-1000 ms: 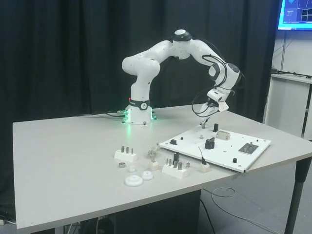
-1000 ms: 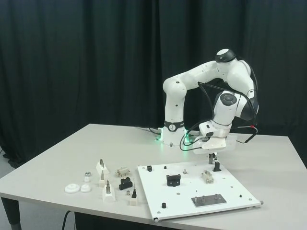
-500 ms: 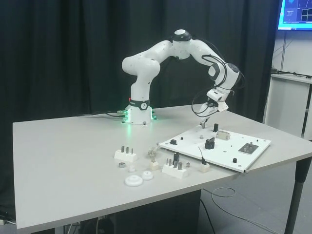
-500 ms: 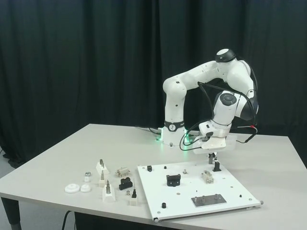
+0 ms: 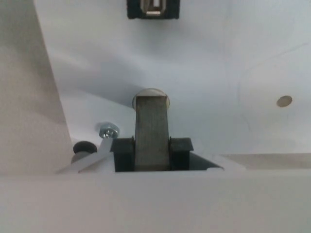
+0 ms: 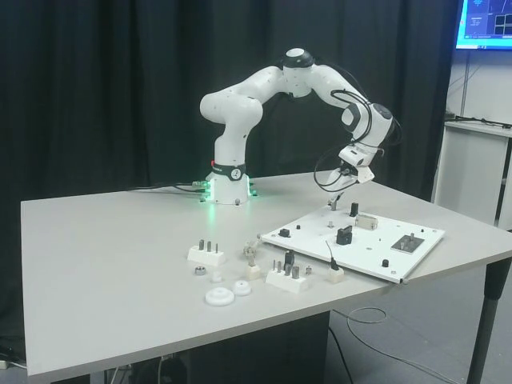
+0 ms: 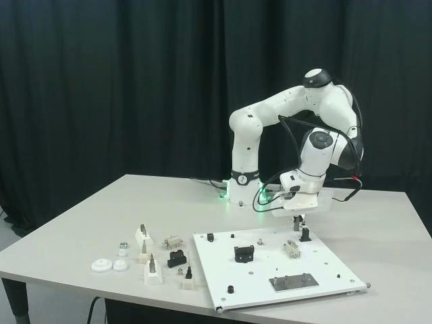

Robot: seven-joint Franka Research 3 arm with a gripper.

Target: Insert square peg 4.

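Note:
In the wrist view my gripper is shut on a grey square peg, clamped between the two black fingertips. The peg's lower end lines up with a round grey socket in the white board; whether they touch I cannot tell. In the room views the gripper hangs low over the far edge of the white board, beside a small black upright part.
A black connector block, a screw and a black knob sit close to the peg. On the board stand a black block and a grey plate. White holders with pegs and white gears lie on the table.
The wrist has shifted very slightly to the left in the first room view. The gripper stays low over the board's far edge.

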